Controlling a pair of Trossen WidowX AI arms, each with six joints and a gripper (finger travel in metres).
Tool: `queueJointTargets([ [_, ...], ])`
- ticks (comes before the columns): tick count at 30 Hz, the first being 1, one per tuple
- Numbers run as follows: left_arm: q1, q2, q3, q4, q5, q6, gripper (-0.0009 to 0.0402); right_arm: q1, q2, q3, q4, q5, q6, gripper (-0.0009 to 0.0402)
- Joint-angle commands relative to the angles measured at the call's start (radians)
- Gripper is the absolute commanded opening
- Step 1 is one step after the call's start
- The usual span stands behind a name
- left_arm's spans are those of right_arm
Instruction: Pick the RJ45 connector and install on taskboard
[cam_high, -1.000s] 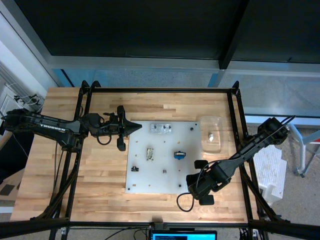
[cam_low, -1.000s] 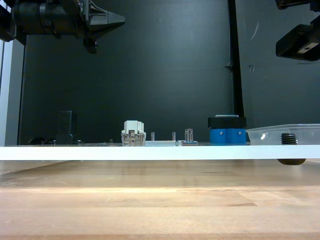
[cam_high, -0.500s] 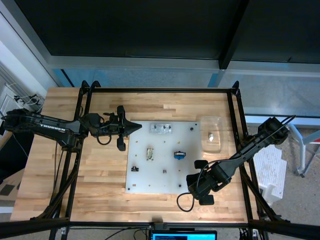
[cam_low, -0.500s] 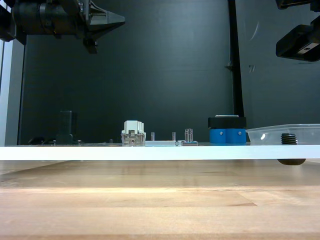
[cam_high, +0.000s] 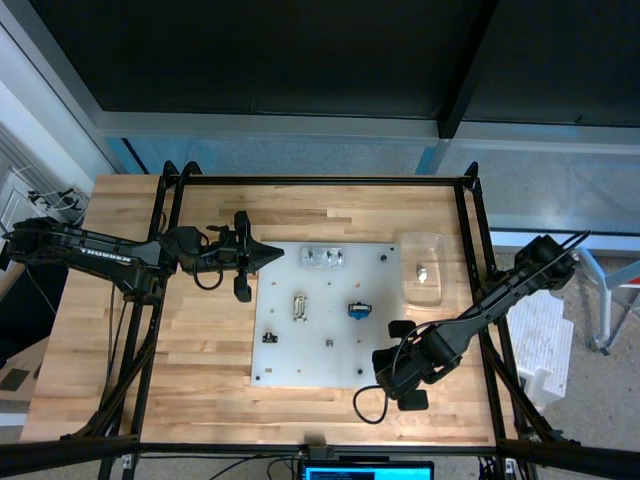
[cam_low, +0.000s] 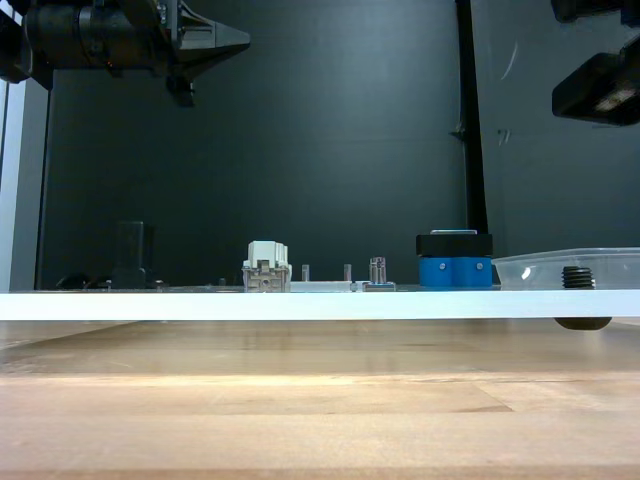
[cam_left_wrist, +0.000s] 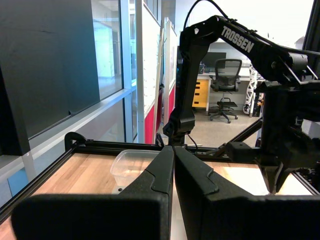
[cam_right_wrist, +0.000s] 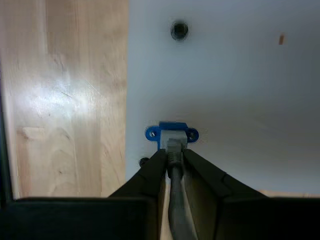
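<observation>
The RJ45 connector (cam_right_wrist: 173, 146), a small whitish plug with a grey tail, sits pinched between the fingers of my right gripper (cam_right_wrist: 173, 152), which is shut on it. That gripper (cam_high: 383, 373) hangs high over the near right part of the white taskboard (cam_high: 320, 350), well above its surface. In the right wrist view the plug lines up with a small blue block (cam_right_wrist: 171, 134) on the taskboard (cam_right_wrist: 240, 90) below. My left gripper (cam_high: 272, 257) is shut and empty, held in the air at the board's far left edge and pointing right.
A clear plastic tray (cam_high: 423, 268) with a small silvery piece (cam_high: 423, 271) stands off the board's far right corner. The board carries a whitish socket (cam_low: 266, 270), the blue block (cam_low: 455, 270), silver fittings (cam_high: 323, 258) and small black parts. A black frame rail (cam_high: 480, 260) runs beside the tray.
</observation>
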Motion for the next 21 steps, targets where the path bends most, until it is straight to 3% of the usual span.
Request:
queueJointTargets([
  [1,0.0,0.0,0.0,0.0,0.0,0.0,0.0,0.0,-0.005,0.015,-0.005,0.002,0.002,0.0084],
  [12,0.0,0.0,0.0,0.0,0.0,0.0,0.0,0.0,-0.019,0.059,-0.057,0.002,0.002,0.0145],
  [21,0.0,0.0,0.0,0.0,0.0,0.0,0.0,0.0,-0.091,0.082,-0.062,0.001,0.003,0.0189],
])
